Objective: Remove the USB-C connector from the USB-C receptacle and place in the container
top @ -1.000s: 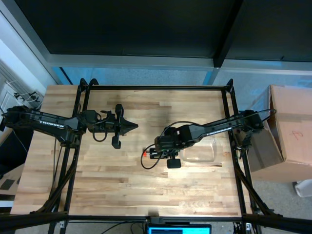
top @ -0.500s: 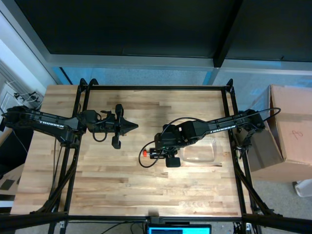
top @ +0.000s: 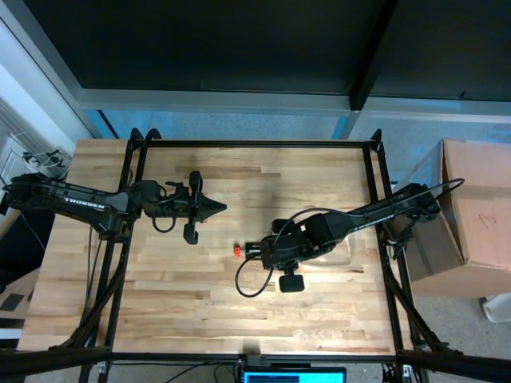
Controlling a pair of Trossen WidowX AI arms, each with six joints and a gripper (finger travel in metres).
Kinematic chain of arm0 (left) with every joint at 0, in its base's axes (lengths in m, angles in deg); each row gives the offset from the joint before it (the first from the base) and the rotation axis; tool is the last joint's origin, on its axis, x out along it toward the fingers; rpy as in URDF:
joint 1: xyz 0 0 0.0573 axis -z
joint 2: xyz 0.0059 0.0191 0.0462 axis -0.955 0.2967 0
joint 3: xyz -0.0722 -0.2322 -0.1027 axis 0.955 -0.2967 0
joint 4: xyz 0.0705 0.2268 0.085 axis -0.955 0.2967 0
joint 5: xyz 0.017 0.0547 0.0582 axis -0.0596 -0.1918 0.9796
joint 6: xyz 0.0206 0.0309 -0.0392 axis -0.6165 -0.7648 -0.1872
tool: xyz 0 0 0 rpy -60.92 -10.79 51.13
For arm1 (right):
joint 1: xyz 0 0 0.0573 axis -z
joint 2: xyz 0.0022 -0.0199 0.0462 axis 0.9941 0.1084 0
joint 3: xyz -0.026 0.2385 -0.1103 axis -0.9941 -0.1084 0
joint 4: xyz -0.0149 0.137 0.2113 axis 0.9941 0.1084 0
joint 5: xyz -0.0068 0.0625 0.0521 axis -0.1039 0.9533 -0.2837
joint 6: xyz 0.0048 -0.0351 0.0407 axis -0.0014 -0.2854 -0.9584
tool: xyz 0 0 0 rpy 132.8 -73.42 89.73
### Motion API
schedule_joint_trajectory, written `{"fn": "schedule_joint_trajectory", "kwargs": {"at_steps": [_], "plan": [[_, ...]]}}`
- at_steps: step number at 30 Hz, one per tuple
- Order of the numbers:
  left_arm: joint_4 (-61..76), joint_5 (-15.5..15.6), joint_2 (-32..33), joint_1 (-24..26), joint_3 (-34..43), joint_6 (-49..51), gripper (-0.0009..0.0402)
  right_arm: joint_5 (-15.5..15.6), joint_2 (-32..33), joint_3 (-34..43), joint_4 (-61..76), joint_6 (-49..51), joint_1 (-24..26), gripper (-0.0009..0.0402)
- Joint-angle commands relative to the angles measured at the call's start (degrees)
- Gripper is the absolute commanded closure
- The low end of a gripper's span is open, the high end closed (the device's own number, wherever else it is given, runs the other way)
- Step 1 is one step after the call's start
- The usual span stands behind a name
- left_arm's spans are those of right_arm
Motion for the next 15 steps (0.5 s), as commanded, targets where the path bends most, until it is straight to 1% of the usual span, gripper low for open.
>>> {"fn": "schedule_joint_trajectory", "kwargs": {"at_steps": [1, 10, 15], "plan": [[0.0, -0.02, 0.0, -0.02, 0.02, -0.02, 0.0393, -0.07, 0.04, -0.09, 0.37, -1.6, -1.75, 0.0393], [0.0, -0.02, 0.0, -0.02, 0.02, -0.02, 0.0393, -0.04, -0.11, -1.53, 1.75, -4.66, -6.36, 0.0393], [0.0, 0.0, 0.0, 0.0, 0.02, -0.02, 0.0393, 0.09, -1.18, -5.03, 2.32, -5.81, -8.85, 0.0393]]}}
